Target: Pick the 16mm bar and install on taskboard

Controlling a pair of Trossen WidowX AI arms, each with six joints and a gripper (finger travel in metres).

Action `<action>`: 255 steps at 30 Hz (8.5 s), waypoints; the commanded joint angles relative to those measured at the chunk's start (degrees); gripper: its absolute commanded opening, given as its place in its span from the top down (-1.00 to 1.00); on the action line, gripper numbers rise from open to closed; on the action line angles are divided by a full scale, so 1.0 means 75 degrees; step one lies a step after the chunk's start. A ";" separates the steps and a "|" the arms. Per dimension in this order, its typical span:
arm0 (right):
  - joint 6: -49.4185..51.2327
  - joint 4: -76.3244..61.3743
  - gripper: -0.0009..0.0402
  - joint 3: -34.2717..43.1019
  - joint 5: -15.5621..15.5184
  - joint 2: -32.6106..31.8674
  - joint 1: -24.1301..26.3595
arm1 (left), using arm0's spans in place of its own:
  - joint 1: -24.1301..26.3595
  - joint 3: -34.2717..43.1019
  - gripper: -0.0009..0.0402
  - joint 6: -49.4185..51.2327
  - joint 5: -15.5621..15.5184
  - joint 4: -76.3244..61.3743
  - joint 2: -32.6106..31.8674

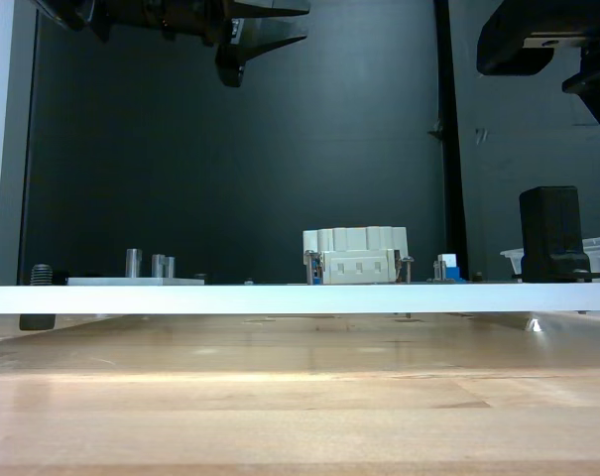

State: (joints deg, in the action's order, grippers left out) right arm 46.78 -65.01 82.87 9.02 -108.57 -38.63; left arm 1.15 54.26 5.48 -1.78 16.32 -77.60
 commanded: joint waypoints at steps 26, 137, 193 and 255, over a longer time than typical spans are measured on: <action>-0.0391 -0.0251 0.33 -0.0166 -0.0219 0.1230 0.0064 | 0.0000 0.0000 0.27 -0.0003 0.0003 0.0000 0.0000; -0.6790 1.1100 0.96 -0.6403 -0.0137 0.7563 0.4570 | 0.0000 0.0000 0.27 -0.0003 0.0000 0.0006 0.0000; -0.6784 1.1220 0.96 -0.6403 -0.0143 0.7563 0.4561 | 0.0079 0.0000 0.95 -0.0676 0.0289 0.0629 -0.0009; -0.6601 1.1153 0.96 -0.6403 -0.0149 0.7563 0.4546 | 0.0152 -0.1413 0.96 -0.0364 -0.0428 0.1556 0.1017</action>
State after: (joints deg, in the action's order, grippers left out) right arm -2.70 18.63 34.83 7.92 -51.83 -4.51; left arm 2.28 44.10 2.55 -4.75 26.85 -69.91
